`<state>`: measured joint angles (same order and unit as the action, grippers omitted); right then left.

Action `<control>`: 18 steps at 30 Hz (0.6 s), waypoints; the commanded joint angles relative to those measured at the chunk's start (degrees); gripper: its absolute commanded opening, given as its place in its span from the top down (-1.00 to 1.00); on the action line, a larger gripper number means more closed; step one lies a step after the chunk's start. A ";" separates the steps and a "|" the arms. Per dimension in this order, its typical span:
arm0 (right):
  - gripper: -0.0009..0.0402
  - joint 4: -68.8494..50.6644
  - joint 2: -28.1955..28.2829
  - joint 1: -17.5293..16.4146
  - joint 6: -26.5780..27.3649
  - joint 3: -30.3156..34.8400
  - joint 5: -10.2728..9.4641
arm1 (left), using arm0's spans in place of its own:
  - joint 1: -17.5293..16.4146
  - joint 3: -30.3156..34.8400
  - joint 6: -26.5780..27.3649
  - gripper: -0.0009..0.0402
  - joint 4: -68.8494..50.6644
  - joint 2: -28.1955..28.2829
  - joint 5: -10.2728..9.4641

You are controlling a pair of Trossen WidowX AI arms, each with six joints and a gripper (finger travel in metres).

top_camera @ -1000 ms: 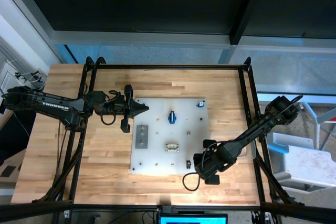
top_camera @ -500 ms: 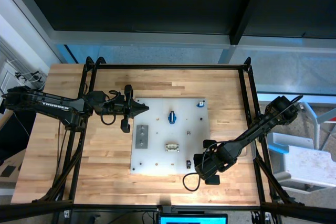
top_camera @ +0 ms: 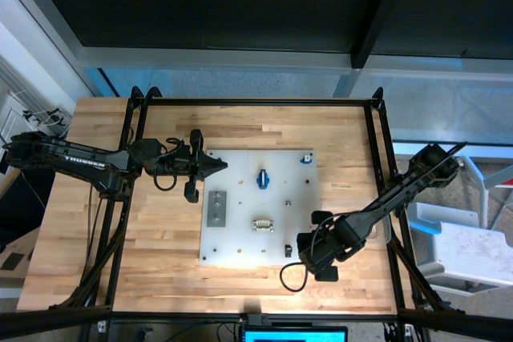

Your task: Pick the 16mm bar from the taskboard and place it in the container

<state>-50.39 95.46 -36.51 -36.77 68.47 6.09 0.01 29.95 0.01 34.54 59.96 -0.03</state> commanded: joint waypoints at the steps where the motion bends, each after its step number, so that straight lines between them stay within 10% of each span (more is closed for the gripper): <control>1: 0.84 -0.39 -1.09 0.00 0.07 0.42 -0.04 | 0.00 0.00 0.00 0.96 0.00 0.02 0.00; 18: 0.84 -3.87 -8.15 0.02 -0.33 0.42 -0.04 | 0.00 0.00 0.00 0.96 0.00 0.02 0.00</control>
